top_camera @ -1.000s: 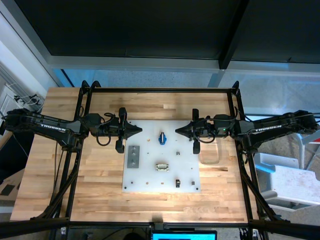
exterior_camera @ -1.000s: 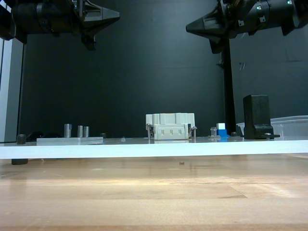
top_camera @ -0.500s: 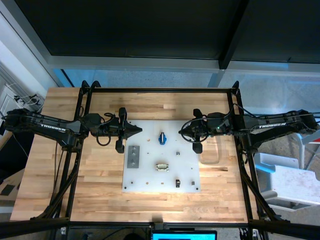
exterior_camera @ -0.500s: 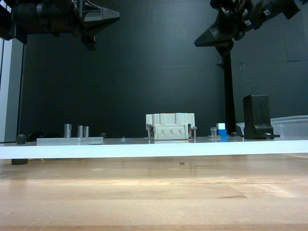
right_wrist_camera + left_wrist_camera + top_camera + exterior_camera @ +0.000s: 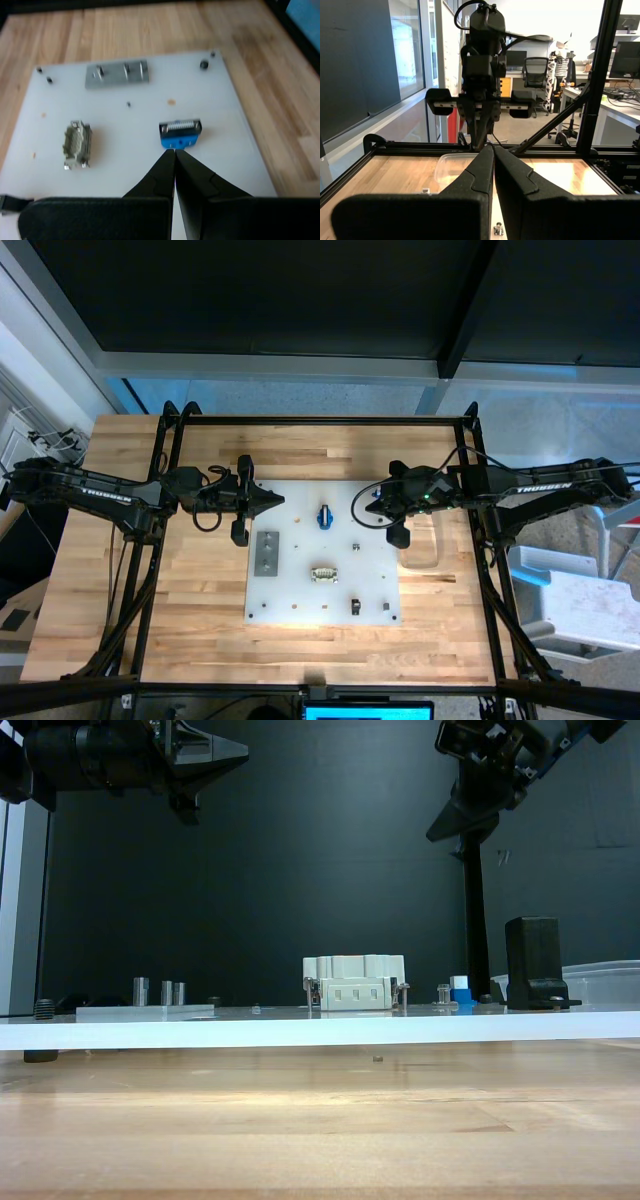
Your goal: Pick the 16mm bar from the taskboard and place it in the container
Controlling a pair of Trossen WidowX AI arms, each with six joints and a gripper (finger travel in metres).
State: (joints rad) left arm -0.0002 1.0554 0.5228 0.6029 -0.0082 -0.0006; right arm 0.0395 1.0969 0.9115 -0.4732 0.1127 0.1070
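Hovering over taskboard (image 5: pixel 300 590): left gripper (image 5: pixel 282 499), right gripper (image 5: pixel 371 511) | both jaws together | container (image 5: pixel 420 566) just right of it

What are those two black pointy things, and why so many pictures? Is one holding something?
They are two robot arms, each ending in a pincer called a gripper. The left gripper and right gripper hang above the white taskboard, both pinched shut, holding nothing. One camera looks down from above, one peeks along the wooden table, one rides on each arm. On the board sit a grey block, a blue part and a silver connector. A clear container lies beside it.
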